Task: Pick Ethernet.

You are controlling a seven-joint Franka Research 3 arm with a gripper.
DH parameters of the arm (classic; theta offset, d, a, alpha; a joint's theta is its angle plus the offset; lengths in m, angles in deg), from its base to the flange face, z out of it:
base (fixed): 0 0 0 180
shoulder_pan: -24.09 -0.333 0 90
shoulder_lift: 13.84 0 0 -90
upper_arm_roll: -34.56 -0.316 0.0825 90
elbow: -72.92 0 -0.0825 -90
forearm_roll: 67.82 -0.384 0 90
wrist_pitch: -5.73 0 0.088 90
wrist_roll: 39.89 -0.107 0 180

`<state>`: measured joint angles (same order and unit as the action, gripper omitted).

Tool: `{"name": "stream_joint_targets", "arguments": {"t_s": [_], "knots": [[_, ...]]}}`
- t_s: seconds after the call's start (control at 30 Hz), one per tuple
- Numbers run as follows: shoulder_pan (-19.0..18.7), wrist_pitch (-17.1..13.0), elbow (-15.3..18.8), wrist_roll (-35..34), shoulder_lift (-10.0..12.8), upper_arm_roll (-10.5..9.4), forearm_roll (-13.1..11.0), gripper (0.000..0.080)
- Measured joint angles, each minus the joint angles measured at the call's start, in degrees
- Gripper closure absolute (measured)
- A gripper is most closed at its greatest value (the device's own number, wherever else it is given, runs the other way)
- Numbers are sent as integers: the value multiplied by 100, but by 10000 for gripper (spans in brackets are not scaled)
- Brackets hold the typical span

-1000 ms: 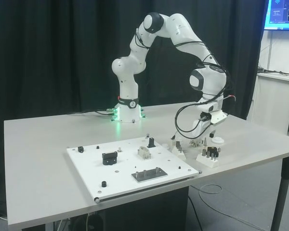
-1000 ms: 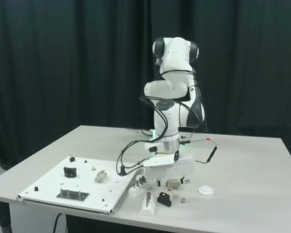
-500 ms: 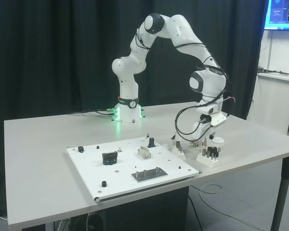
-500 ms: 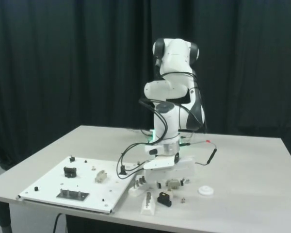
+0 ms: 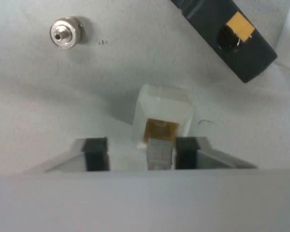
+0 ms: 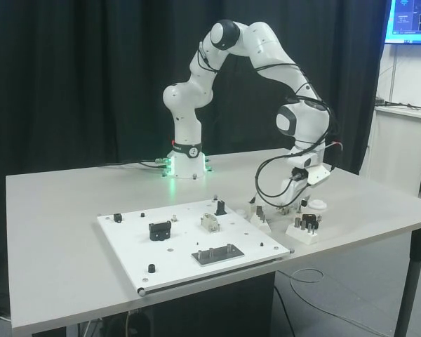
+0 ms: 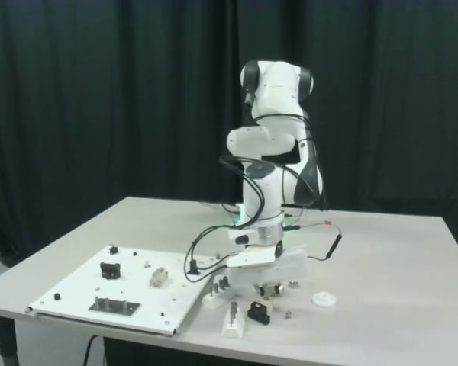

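The clear plastic Ethernet plug with a metallic contact patch (image 5: pixel 160 126) is seen in the wrist view, pinched at its near end by the two-finger gripper (image 5: pixel 141 154). One black finger pad (image 5: pixel 185 152) is pressed against the plug's side; the other pad (image 5: pixel 95 153) appears to stand off, with a gap between it and the plug, so whether the grip is complete cannot be told for certain. It is judged that the fingers are partly spread and not yet fully closed on the plug.

The plug's long axis runs straight away from the wrist, across the line between the pads, so a closing squeeze would be taken on its two long sides. The plug sits off-centre in the gripper, toward the touching pad.

In the room views the gripper (image 7: pixel 271 288) hangs low over the grey table (image 6: pixel 56 210), just past the white assembly board (image 6: pixel 189 239), among small white fixtures (image 6: pixel 303 228). A black rectangular block (image 5: pixel 224 34) and a small round metal stud (image 5: pixel 65 32) lie near the plug, apart from it.
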<state>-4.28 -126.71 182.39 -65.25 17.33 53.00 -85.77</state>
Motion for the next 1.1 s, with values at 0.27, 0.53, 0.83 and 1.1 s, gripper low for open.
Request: {"name": "stream_joint_targets", "arguments": {"t_s": [0.27,0.53,0.83,1.1], "knots": [[22,-8,2,-1,10,-1,0,446],[26,-13,-1,-9,9,-1,0,706],[26,8,-13,-20,-61,-1,0,706],[26,172,-13,-77,-208,4,0,706]]}}
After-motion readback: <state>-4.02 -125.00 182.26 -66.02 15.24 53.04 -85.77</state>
